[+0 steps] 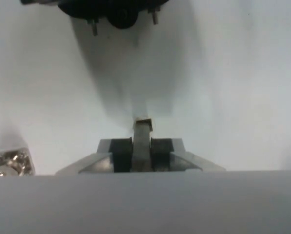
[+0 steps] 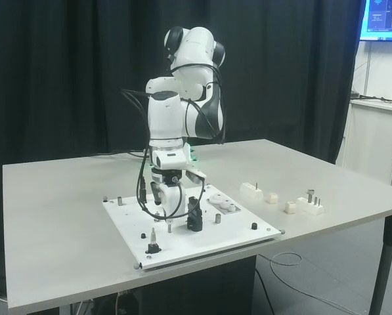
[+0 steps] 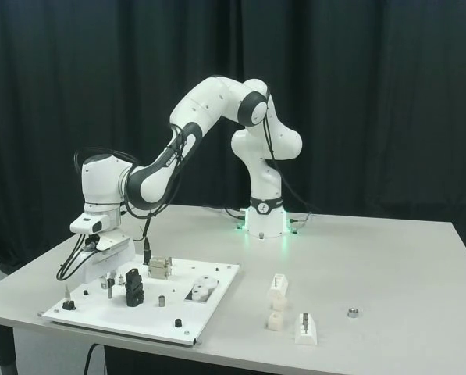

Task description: Insert square peg 2.

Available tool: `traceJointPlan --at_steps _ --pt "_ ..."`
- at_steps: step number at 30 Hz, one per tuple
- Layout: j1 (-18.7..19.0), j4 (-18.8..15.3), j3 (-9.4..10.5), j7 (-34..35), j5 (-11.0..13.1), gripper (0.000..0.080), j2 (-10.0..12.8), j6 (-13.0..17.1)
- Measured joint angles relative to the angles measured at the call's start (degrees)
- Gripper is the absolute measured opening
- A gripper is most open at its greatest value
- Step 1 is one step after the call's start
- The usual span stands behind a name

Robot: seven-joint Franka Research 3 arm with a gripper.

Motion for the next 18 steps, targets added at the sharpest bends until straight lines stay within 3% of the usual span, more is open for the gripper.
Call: traceJointPlan --at_steps 18 --pt "0.0 0.0 0.18 0.0 0.35 0.0075 0.13 0.47"
